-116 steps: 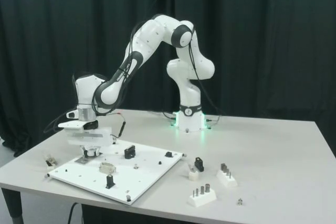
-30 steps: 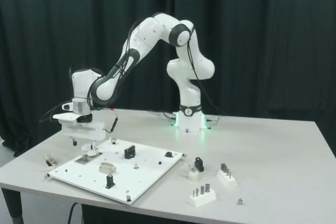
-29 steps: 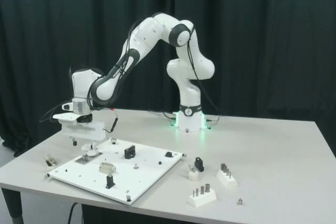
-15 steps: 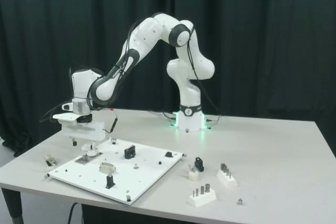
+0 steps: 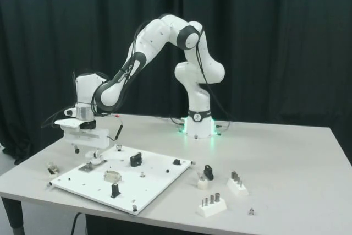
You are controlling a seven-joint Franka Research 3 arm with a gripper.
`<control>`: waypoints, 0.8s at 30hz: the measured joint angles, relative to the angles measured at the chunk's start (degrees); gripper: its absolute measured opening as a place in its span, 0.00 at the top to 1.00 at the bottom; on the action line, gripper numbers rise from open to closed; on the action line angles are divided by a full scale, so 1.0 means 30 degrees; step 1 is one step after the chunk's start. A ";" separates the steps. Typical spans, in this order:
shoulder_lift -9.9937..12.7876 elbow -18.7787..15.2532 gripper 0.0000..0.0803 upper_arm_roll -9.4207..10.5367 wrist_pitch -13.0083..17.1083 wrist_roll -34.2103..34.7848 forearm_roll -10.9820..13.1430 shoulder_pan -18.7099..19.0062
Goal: Insert medium gear.
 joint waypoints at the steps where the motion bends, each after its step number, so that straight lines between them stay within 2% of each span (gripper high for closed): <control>1: 0.0014 0.0022 0.00 0.0011 0.0018 0.0000 0.0020 0.0000; 24: 0.0334 0.0281 0.00 0.0121 0.0051 0.0000 0.0281 -0.0054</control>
